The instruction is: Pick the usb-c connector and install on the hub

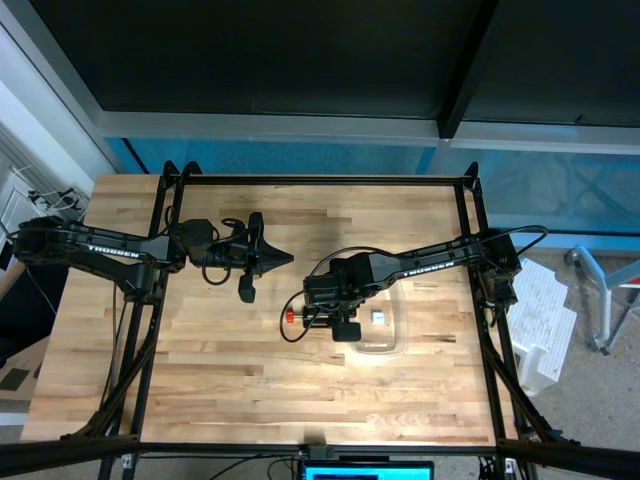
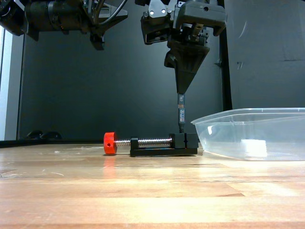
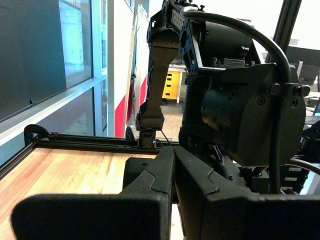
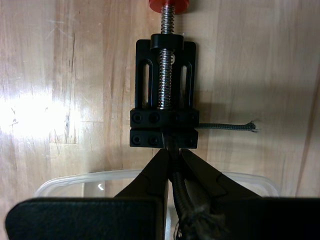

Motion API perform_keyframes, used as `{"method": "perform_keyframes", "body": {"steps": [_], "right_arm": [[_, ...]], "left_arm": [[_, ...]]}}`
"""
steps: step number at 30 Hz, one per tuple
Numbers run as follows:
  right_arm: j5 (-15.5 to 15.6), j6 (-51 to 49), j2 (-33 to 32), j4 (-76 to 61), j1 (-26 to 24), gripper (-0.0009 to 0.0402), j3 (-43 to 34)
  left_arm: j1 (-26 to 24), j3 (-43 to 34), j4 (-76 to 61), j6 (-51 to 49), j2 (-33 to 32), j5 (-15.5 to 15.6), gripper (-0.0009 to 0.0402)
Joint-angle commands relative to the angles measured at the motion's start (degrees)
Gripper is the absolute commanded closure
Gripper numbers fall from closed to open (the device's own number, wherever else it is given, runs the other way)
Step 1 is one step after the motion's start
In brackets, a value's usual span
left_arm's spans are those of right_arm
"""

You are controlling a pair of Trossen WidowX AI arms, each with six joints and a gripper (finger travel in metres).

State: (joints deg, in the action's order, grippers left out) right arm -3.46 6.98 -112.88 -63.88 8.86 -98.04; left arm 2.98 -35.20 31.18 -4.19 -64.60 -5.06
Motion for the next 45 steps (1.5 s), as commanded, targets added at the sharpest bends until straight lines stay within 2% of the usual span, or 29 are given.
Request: {"method": "perform_keyframes", "body": {"steps": [1,45], "right_arm": [[0.0,0.2,0.1,-0.1,0.0,0.0393,0.0],[0.0,0.2,0.0,0.3,0.9,0.0393,0.3]], "left_arm": [[0.0,0.0,0.0,0.0,0.0,0.0,0.0393],[0.0,0.0,0.0,0.0,0.0,0.0,0.0393]]}}
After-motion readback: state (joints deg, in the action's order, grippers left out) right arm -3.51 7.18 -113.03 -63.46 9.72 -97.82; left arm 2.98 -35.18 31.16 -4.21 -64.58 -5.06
